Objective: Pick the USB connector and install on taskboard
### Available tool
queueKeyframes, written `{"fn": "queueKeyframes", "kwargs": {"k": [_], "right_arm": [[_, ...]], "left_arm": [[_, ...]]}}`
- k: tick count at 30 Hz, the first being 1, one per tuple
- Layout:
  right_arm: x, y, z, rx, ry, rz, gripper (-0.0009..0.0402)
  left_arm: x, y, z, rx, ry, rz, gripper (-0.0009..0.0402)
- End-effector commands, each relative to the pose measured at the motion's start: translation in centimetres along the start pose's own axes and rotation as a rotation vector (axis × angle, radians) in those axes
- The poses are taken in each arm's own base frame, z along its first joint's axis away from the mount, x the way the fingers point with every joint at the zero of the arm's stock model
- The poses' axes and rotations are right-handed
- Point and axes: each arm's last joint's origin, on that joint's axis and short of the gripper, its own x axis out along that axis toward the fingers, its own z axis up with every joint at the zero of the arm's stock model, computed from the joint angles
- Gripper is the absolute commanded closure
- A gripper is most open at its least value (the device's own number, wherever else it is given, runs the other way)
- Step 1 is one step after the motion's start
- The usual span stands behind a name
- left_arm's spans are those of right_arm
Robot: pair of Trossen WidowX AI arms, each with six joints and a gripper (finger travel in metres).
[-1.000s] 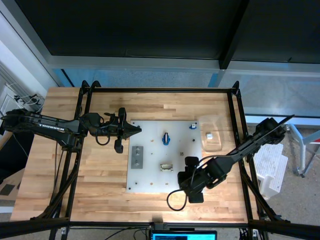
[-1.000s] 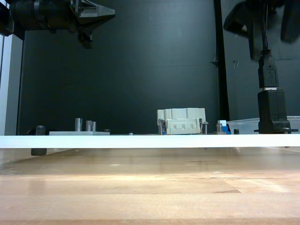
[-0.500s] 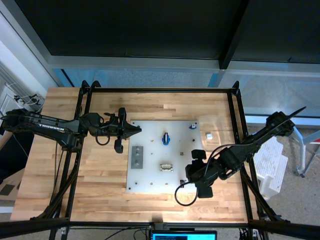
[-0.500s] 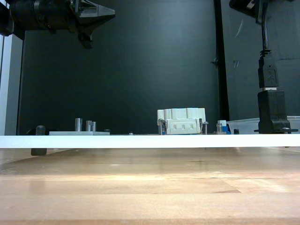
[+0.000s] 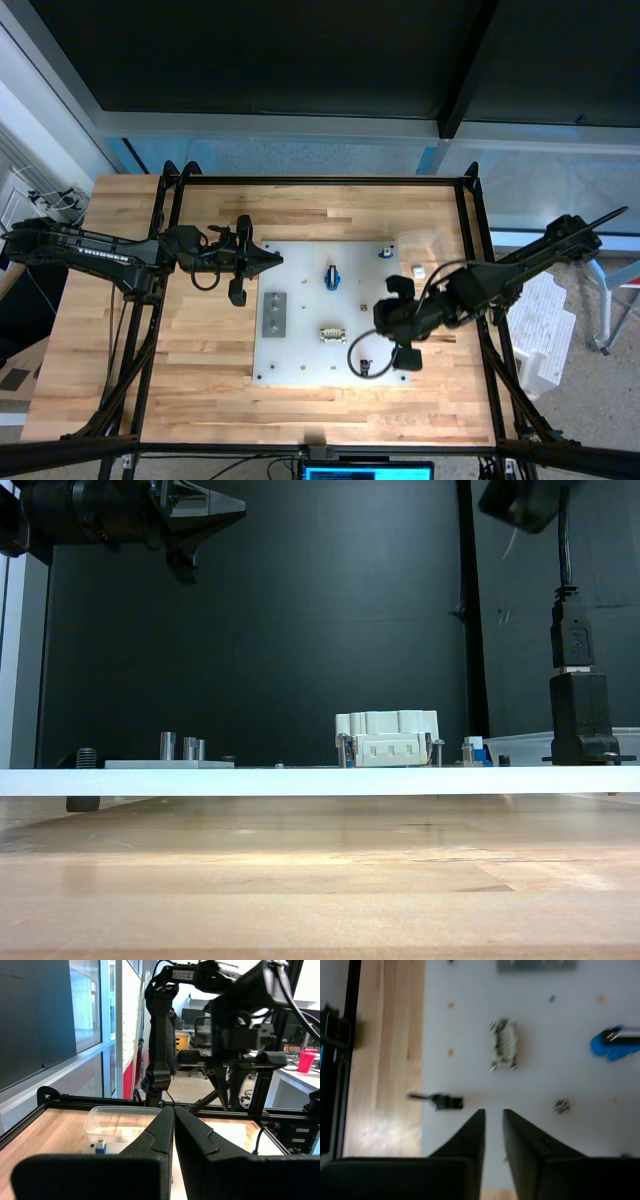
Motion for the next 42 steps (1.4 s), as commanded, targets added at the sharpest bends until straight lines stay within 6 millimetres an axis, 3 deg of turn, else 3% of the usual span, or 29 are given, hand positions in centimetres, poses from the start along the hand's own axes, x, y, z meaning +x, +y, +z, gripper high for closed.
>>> {"fn": "queueKeyframes", "kwargs": {"k": [1, 19, 25, 42], "right_arm": [[-0.3, -1.4, 0.4, -0.008, -0.066, -0.003, 0.0387], [-2.4, -8.5, 4.0, -0.061, -0.445, -0.061, 0.0393], [-1.8, -9.9, 3.3, -0.043, -0.636, -0.038, 0.0393], [-1.1, -12.6, -0.2, -0.032, -0.899, -0.044, 0.0393]], "left_arm": [[0.0, 0.0, 0.0, 0.0, 0.0, 0.0, 0.0393], [0.0, 0.0, 0.0, 0.0, 0.0, 0.0, 0.0393], [0.0, 0.0, 0.0, 0.0, 0.0, 0.0, 0.0393], [0.0, 0.0, 0.0, 0.0, 0.0, 0.0, 0.0393]]}}
